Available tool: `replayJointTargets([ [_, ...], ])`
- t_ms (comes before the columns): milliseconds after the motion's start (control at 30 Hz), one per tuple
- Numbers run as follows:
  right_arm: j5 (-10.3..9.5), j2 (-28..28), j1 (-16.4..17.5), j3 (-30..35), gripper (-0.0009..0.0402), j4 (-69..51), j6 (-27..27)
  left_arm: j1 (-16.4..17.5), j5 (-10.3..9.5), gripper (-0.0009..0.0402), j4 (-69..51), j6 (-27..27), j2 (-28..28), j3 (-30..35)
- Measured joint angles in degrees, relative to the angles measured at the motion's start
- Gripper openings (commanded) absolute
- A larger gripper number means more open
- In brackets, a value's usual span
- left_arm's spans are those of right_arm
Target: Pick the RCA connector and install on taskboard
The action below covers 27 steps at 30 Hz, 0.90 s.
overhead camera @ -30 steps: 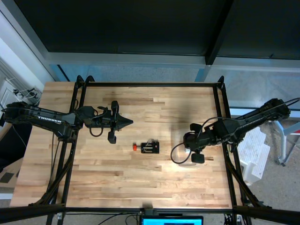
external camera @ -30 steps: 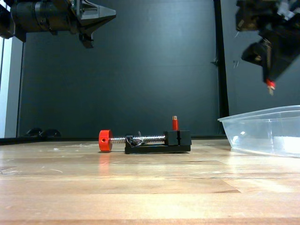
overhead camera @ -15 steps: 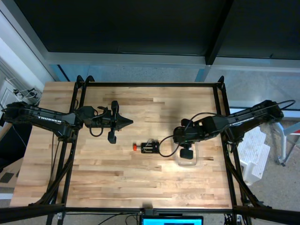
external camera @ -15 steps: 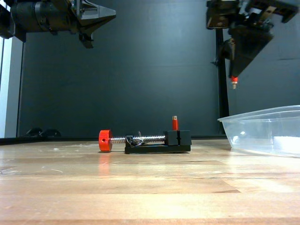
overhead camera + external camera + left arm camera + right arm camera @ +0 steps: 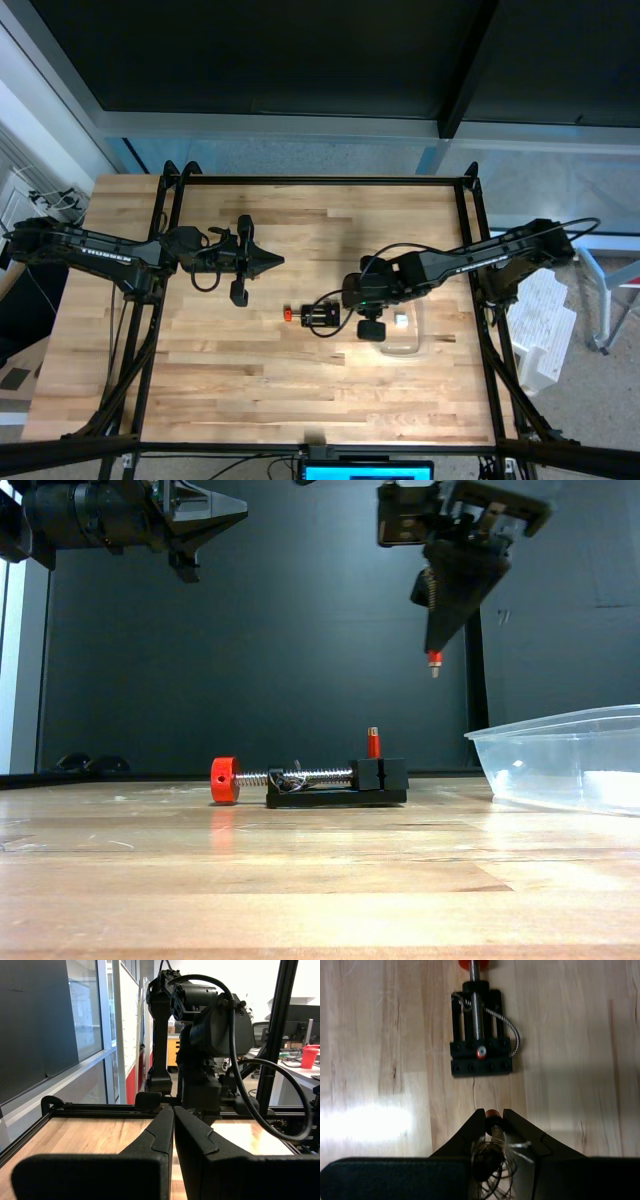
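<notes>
Our right gripper (image 5: 437, 642), fingers pinching the red-tipped RCA connector (image 5: 433, 661), hangs high beside the small black taskboard (image 5: 337, 784) mid-worktop; lowering here, we'd miss it. Left gripper (image 5: 272, 261), fingers closed, hovers over the left half.

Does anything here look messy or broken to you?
Slightly: loose frayed wire strands stick out around the RCA connector pinched in the right tool, which hangs in the air near the taskboard. A braided wire also loops off the taskboard's side. The left tool sits shut, parked over the table's left side.
</notes>
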Motion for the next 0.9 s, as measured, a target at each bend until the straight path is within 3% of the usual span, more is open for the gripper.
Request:
replayJointTargets([
  [333,0.0,7.04,-0.44,6.27,0.0,0.15,-0.46,0.0,0.0,0.0,0.02,0.0,0.0,0.0],
  [900,0.04,11.28,-0.96,6.67,0.0,4.35,-0.83,0.0,0.0,0.0,0.07,-0.02,0.0,0.0],
])
